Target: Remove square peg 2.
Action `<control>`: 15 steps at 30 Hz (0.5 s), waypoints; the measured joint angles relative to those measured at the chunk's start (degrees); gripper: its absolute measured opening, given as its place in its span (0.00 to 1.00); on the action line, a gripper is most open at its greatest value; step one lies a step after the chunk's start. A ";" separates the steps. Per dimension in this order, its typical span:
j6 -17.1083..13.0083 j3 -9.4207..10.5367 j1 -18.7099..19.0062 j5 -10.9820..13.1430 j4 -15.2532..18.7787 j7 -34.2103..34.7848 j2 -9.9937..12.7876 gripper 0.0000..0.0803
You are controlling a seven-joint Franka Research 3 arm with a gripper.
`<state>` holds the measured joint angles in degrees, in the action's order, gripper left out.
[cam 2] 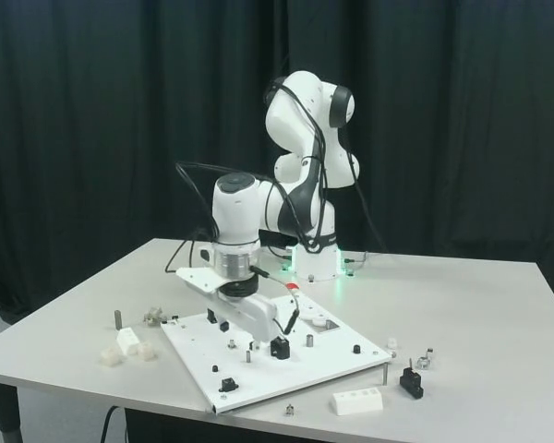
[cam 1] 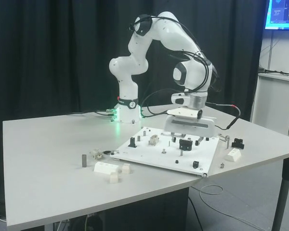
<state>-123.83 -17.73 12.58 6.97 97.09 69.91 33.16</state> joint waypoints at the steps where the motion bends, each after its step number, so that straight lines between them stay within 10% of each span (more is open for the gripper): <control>1: -0.31 0.04 0.00 0.44 0.48 1.11 -0.31 1.00; 15: -2.18 -0.28 0.00 5.56 2.93 9.26 -1.34 1.00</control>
